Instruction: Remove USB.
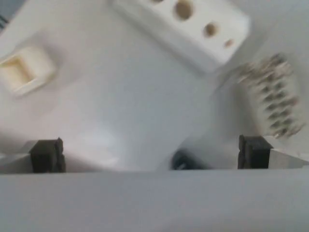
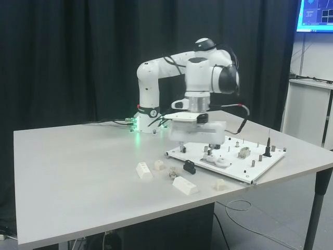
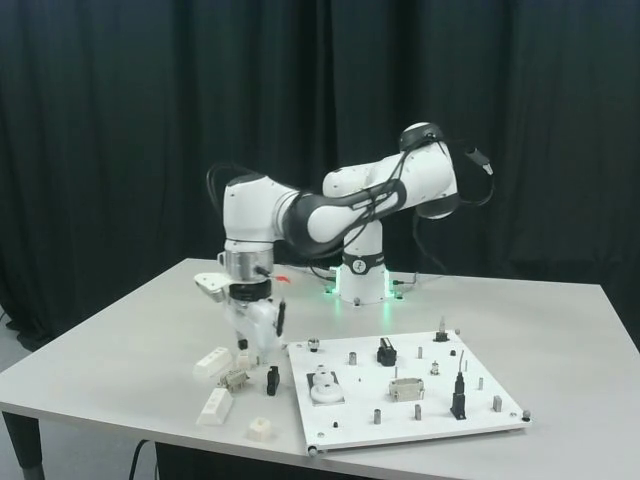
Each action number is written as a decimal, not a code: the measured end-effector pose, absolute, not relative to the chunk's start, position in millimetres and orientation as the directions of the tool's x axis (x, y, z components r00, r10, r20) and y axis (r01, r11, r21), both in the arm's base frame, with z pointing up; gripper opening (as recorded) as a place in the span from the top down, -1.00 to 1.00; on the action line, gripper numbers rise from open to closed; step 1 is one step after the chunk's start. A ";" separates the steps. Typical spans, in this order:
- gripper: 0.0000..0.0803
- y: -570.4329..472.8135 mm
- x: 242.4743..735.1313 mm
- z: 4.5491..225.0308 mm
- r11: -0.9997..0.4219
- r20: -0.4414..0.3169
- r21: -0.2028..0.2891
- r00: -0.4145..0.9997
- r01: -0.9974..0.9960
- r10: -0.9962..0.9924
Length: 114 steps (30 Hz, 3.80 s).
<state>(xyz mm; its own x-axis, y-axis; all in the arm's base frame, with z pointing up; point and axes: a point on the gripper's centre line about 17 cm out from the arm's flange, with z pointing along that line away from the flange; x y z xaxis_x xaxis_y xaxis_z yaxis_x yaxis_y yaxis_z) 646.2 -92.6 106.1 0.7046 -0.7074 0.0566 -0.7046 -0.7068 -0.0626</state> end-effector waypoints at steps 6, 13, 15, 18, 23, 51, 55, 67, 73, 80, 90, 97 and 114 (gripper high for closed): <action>-0.99 -48.5 655.4 117.9 -0.685 0.032 -0.081 0.685 -0.724 -0.727; -0.99 9.8 666.1 128.4 -0.646 0.011 -0.097 0.648 -0.757 -0.762; -0.99 27.4 668.1 130.8 -0.636 0.004 -0.100 0.639 -0.765 -0.769; -0.99 52.1 670.3 133.4 -0.619 -0.003 -0.101 0.623 -0.779 -0.782; -0.99 91.8 672.3 137.0 -0.590 -0.007 -0.100 0.593 -0.801 -0.805; -0.99 259.5 666.5 148.0 -0.440 0.006 -0.092 0.442 -0.893 -0.897; -0.99 268.8 664.3 145.0 -0.422 0.024 -0.083 0.422 -0.903 -0.906; -0.99 283.7 651.4 135.6 -0.413 0.059 -0.046 0.410 -0.910 -0.910; -0.99 289.7 643.5 130.0 -0.410 0.064 -0.028 0.407 -0.912 -0.911; -0.99 293.4 636.0 126.0 -0.410 0.073 -0.011 0.408 -0.912 -0.910; -0.99 292.8 630.9 124.4 -0.414 0.090 0.006 0.413 -0.910 -0.906; -0.72 291.5 629.9 124.4 -0.412 0.099 0.010 0.411 -0.911 -0.906; 0.66 283.5 627.3 123.6 -0.394 0.106 0.022 0.394 -0.919 -0.913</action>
<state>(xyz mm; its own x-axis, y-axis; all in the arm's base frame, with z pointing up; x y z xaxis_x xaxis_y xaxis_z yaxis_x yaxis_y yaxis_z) 627.3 283.5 123.6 0.3945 -0.9128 0.1058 -0.9187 -0.3944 0.0223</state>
